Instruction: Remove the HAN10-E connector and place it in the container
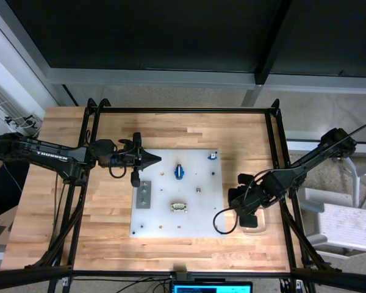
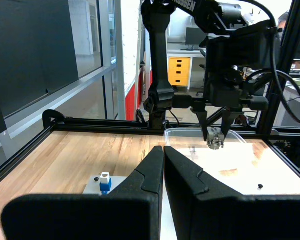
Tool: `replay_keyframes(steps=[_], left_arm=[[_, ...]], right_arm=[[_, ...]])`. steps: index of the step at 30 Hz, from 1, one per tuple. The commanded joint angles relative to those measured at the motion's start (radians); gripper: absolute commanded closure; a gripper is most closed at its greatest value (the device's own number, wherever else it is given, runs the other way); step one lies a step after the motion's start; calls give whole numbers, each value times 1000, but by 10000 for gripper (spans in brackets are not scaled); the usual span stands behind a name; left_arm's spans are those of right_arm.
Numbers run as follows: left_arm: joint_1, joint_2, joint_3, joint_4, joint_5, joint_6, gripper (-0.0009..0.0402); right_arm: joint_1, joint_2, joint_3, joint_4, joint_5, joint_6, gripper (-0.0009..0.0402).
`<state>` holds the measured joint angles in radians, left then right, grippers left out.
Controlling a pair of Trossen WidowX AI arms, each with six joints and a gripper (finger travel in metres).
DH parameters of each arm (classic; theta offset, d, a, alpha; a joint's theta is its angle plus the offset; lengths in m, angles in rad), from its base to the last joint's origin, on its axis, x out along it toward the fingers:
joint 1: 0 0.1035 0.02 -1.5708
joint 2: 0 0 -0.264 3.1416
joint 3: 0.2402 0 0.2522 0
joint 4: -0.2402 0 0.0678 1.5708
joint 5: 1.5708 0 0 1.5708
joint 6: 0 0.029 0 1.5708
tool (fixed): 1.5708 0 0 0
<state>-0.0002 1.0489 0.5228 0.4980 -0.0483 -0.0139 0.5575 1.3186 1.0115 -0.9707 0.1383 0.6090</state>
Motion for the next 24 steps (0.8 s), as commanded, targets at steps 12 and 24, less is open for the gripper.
replay_keyframes(steps=[12, 24], left_arm=[[0, 0, 0, 0, 0, 0, 393], [0, 0, 0, 0, 0, 0, 393]], right_arm=[[66, -135, -157, 9, 1, 91, 332], [115, -178, -258, 35, 2, 153, 332]])
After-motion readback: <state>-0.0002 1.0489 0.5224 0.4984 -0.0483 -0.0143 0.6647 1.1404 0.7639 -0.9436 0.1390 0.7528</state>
